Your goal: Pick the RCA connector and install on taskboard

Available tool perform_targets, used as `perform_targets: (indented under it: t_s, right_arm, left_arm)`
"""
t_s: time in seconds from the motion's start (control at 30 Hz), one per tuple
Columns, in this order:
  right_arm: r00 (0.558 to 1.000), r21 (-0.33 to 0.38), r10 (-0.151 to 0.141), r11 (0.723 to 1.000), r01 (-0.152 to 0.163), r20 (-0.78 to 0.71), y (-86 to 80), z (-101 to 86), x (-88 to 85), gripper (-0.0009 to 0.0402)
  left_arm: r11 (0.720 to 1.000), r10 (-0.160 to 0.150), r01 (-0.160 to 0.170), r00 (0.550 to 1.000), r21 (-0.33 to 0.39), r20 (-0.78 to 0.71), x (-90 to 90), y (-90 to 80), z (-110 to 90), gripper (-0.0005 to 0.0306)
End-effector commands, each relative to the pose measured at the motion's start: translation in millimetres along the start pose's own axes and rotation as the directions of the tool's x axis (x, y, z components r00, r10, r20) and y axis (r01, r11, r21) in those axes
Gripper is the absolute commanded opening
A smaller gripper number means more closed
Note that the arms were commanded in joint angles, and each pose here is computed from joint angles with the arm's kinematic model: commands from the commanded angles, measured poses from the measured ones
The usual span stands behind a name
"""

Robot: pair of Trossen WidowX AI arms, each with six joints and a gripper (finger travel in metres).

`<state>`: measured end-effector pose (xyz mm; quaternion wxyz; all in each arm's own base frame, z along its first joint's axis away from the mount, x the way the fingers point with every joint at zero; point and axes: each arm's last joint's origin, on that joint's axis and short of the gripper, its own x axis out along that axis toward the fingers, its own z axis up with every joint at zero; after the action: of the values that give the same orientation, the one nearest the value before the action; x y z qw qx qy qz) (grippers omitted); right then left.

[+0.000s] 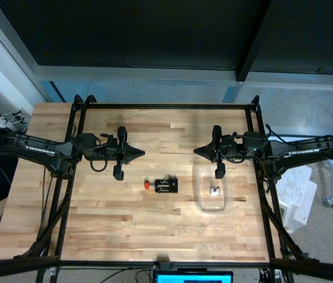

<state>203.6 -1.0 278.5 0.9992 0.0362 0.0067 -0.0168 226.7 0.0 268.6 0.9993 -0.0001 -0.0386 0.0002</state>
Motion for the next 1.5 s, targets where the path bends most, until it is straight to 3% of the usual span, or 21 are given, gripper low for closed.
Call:
perform_targets:
  t_s: [0.03, 0.33, 0.43, 0.63, 1.0, 1.13, 1.3, 1.4, 1.5]
  right_arm:
    - [1.0, 0.0, 0.001, 1.0, -0.001, 0.001, 0.2, 0.2, 0.0, 0.0]
    - [1.0, 0.001, 0.002, 1.0, -0.002, 0.001, 0.2, 0.3, 0.0, 0.0]
    - [1.0, 0.002, 0.021, 1.0, -0.021, 0.003, 0.9, 1.7, -1.4, 0.0]
    - [0.99, -0.022, 0.008, 1.0, -0.011, -0.142, 1.2, 9.9, -6.5, 0.0]
    - [0.898, -0.005, 0.026, 0.999, -0.032, -0.44, 9.2, 21.9, -20.1, 0.0]
    - [0.861, 0.013, 0.015, 1.0, -0.01, -0.508, 10.8, 23.5, -25.5, 0.0]
    - [0.805, -0.016, -0.035, 0.999, 0.031, -0.592, 14.9, 22.9, -33.6, 0.0]
    - [0.777, -0.019, -0.035, 0.999, 0.029, -0.628, 19.4, 23.1, -38.1, 0.0]
    - [0.751, 0.0, -0.014, 1.0, 0.019, -0.66, 25.1, 23.1, -42.5, 0.0]
  left_arm:
    - [1.0, 0.0, 0.0, 1.0, 0.0, 0.0, 0.1, 0.1, 0, 0.0]
    - [1.0, 0.0, 0.0, 1.0, 0.0, 0.0, 0.1, 0.1, 0, 0.0]
    - [1.0, 0.0, 0.0, 1.0, 0.0, 0.0, 0.1, 0.1, 0, 0.0]
    - [1.0, 0.0, 0.0, 1.0, 0.0, 0.0, 0.1, 0.0, 0, 0.0]
    - [1.0, 0.0, 0.0, 1.0, 0.0, 0.0, 0.1, 0.0, 0, 0.0]
    - [1.0, 0.0, 0.0, 1.0, 0.0, 0.0, 0.1, 0.1, 0, 0.0]
    - [1.0, 0.0, 0.0, 1.0, 0.0, 0.0, 0.1, 0.0, 0, 0.0]
    - [1.0, 0.0, 0.0, 1.0, 0.0, 0.0, 0.1, 0.0, 0, 0.0]
    - [1.0, 0.0, 0.0, 1.0, 0.0, 0.0, 0.1, 0.0, 0, 0.0]
